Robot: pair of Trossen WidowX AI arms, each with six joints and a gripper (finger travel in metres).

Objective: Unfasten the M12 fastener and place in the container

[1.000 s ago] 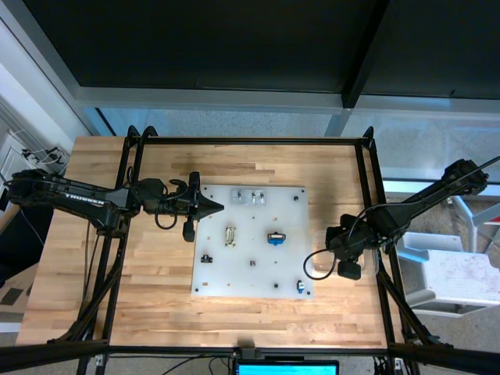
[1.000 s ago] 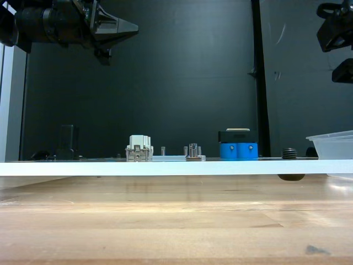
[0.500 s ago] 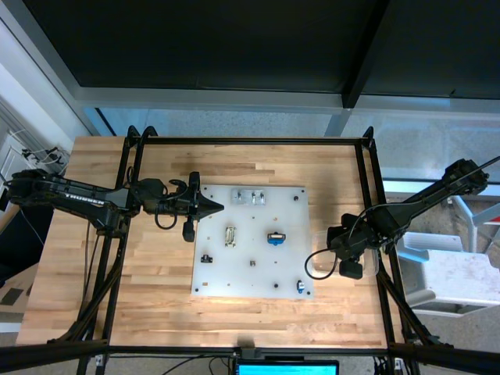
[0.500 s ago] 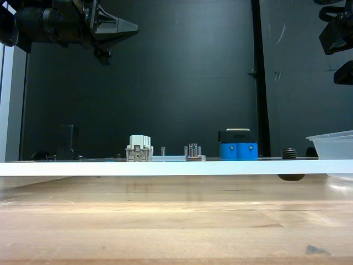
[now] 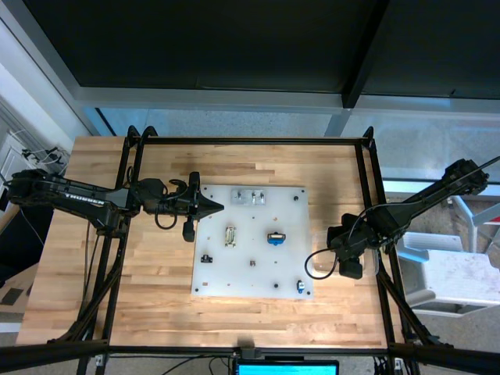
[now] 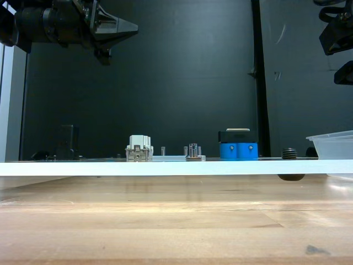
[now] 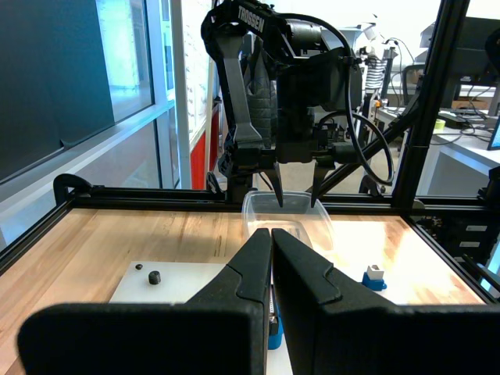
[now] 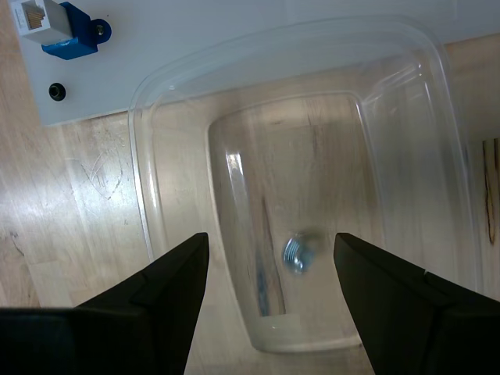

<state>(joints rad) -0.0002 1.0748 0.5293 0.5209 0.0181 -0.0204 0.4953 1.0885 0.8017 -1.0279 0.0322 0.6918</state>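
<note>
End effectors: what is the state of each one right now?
Left end effector: shut, empty, over the white board's left edge.
Right end effector: open, empty, above the container holding the M12 nut.

High at the left, left gripper point(image 6: 134, 25), fingers drawn together to one point, aimed rightward; at the upper right edge, right gripper point(image 6: 337, 41), only partly in frame. Along the white board point(image 6: 165, 168), left to right: grey connector point(image 6: 138, 149), small metal fitting point(image 6: 193, 152), blue connector block point(image 6: 238, 145), black stud point(image 6: 289, 153) with bare ribs. Farthest right, clear container point(image 6: 333, 144), cut by the frame.
</note>
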